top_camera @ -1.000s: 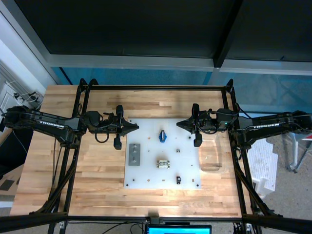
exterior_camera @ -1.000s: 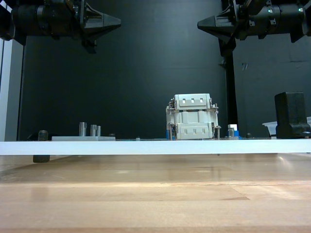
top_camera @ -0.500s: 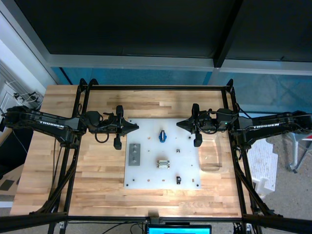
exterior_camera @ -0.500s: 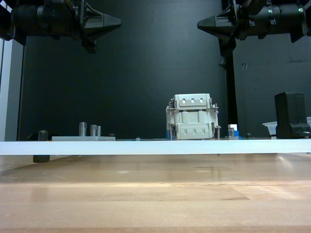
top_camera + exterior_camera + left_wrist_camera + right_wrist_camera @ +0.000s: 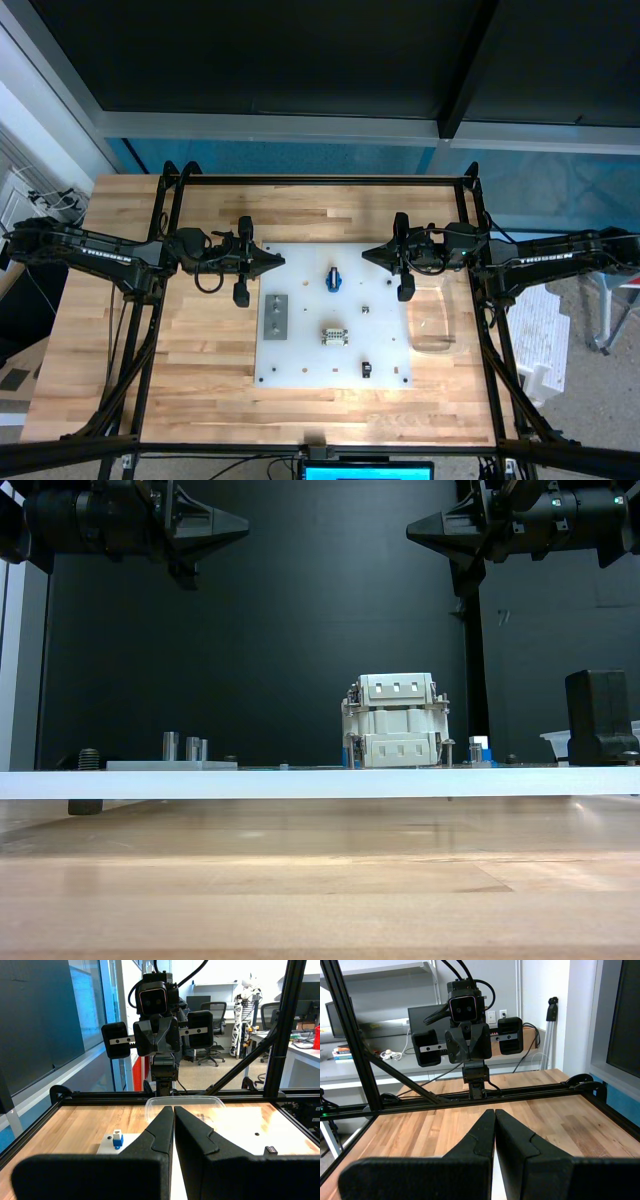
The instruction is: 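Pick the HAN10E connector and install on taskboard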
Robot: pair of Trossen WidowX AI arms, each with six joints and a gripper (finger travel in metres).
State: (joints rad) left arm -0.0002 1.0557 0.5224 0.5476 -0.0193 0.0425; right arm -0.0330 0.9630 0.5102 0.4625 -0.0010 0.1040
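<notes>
High view, target: the HAN10E connector, a small pale beige-grey rectangular plastic block (image 5: 335, 337), is sitting on the taskboard, a large flat white square plate (image 5: 300, 300), toward its near middle, its long axis running left to right.
High view, end effectors: the left gripper (image 5: 275, 262) is hanging over the board's far-left corner and the right gripper (image 5: 368, 255) over its far edge. The connector is lying nearer the camera than both and between them; the right gripper is looking marginally closer.
High view, surroundings: an upright blue part (image 5: 333, 279) is standing beyond the connector, a longer grey metal block (image 5: 275, 317) to its left, and a clear plastic tray (image 5: 432, 325) off the board's right edge on the wooden table (image 5: 200, 370).
Low view, clearance: both grippers are hanging well above the connector, which is rising as a two-tier block, apparently already seated.
Left wrist view, fingers: closed, tips touching.
Right wrist view, fingers: closed, tips touching; nothing is being held.
</notes>
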